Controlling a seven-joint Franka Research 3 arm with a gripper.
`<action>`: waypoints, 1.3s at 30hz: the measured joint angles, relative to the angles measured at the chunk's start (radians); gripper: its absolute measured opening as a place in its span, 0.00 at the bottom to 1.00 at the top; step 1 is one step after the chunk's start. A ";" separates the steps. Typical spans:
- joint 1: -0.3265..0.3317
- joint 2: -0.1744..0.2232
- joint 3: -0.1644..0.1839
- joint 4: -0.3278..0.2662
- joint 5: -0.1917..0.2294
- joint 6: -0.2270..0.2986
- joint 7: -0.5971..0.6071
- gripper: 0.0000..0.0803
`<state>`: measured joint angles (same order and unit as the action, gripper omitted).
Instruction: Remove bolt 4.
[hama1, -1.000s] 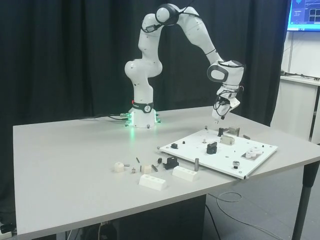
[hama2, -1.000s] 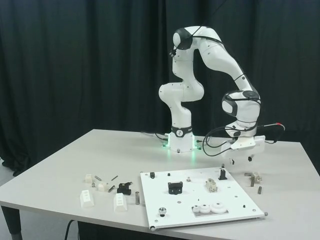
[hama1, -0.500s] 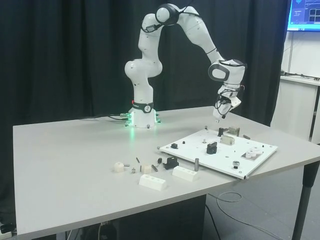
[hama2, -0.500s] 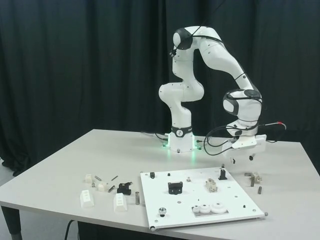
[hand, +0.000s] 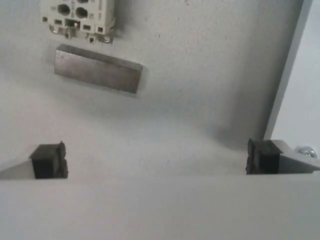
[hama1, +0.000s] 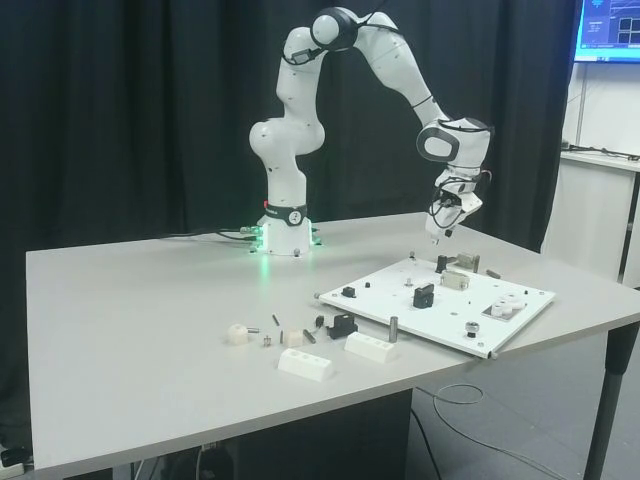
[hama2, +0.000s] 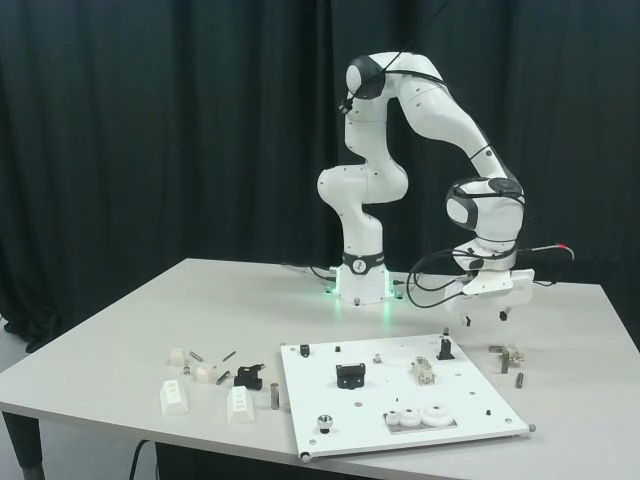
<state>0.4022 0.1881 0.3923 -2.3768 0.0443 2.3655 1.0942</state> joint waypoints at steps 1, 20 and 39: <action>0.000 0.000 0.000 0.000 0.000 0.000 0.004 1.00; -0.002 0.000 0.000 0.006 0.001 0.012 0.130 1.00; -0.017 -0.017 -0.057 0.089 -0.018 0.061 0.163 1.00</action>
<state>0.3854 0.1715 0.3355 -2.2877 0.0259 2.4262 1.2572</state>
